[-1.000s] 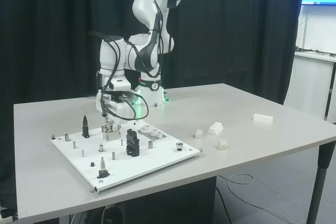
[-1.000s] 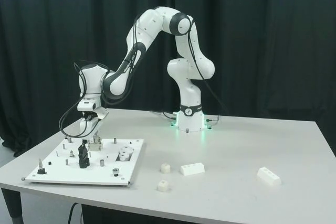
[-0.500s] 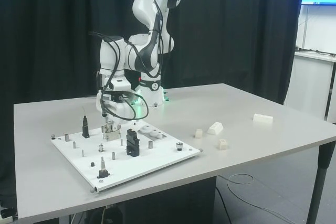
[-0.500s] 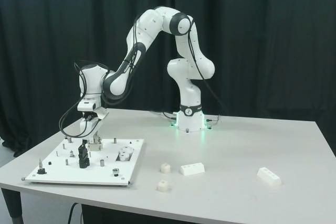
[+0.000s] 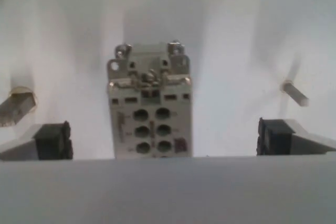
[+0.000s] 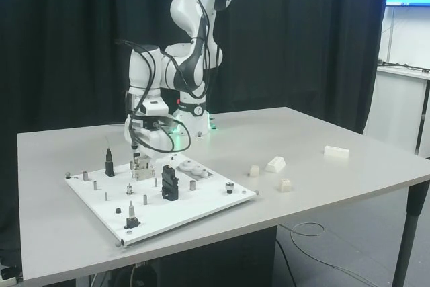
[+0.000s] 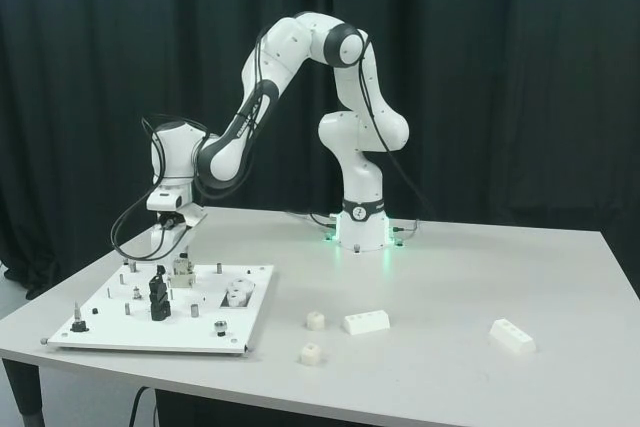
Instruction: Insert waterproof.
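The waterproof connector [image 5: 150, 103], a grey block with several round holes in its face, stands upright on the white board [image 6: 195, 203]. In the wrist view my gripper [image 5: 163, 139] is open, with its black fingertips [image 5: 52, 140] wide apart on either side of the connector and touching nothing. From the first room view the gripper [image 6: 136, 147] hangs just above the connector [image 6: 140, 167]. The second room view shows the same gripper [image 7: 170, 245] over the connector [image 7: 183, 270].
The board also carries a black block [image 6: 168, 183], a thin black post [image 6: 109, 161], a white round part [image 6: 191, 166] and several short grey pegs. White blocks [image 6: 276, 164] lie on the grey table [image 6: 322, 179] to the right of the board.
The gripper has risen slightly above the connector, which stays standing on the board.
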You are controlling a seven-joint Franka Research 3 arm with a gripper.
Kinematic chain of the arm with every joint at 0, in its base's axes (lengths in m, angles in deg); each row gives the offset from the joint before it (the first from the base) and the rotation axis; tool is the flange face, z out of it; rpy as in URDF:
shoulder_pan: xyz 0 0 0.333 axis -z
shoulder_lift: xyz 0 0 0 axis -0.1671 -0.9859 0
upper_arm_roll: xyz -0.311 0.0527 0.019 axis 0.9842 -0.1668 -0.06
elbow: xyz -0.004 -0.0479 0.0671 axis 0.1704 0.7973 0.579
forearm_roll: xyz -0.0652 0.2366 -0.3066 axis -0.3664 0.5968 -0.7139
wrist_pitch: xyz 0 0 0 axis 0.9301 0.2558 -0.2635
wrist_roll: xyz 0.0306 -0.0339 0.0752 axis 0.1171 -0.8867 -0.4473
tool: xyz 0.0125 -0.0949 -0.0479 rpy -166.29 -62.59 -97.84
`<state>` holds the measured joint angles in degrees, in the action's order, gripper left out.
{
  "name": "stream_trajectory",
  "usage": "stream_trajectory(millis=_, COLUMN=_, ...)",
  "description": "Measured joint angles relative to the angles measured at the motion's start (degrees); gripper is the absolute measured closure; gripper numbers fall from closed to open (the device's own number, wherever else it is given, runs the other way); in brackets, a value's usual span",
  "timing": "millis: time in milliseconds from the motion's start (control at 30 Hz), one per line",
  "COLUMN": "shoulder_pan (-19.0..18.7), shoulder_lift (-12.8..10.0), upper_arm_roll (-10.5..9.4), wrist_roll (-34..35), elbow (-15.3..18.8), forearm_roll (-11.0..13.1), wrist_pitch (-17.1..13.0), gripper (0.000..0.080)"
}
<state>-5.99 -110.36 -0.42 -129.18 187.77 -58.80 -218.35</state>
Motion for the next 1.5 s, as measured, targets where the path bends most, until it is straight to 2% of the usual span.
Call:
stream_trajectory(millis=233, shoulder_pan=-0.5, shoulder_lift=1.7, upper_arm_roll=0.36, wrist_roll=1.9, elbow=-0.1, forearm_roll=-1.0, wrist_pitch=0.2, gripper=0.0007)
stream_trajectory(millis=533, shoulder_pan=-1.3, shoulder_lift=4.1, upper_arm_roll=1.57, wrist_roll=8.1, elbow=-0.1, forearm_roll=-5.4, wrist_pitch=2.4, gripper=0.0007)
stream_trajectory(millis=867, shoulder_pan=-1.3, shoulder_lift=6.0, upper_arm_roll=1.76, wrist_roll=24.5, elbow=-0.1, forearm_roll=-8.3, wrist_pitch=4.3, gripper=0.0003)
stream_trajectory(millis=1300, shoulder_pan=-1.3, shoulder_lift=6.5, upper_arm_roll=2.57, wrist_roll=45.7, elbow=0.0, forearm_roll=-8.6, wrist_pitch=6.9, gripper=0.0003)
stream_trajectory(millis=1500, shoulder_pan=-1.3, shoulder_lift=6.5, upper_arm_roll=2.56, wrist_roll=58.8, elbow=0.1, forearm_roll=-8.3, wrist_pitch=7.5, gripper=0.0003)
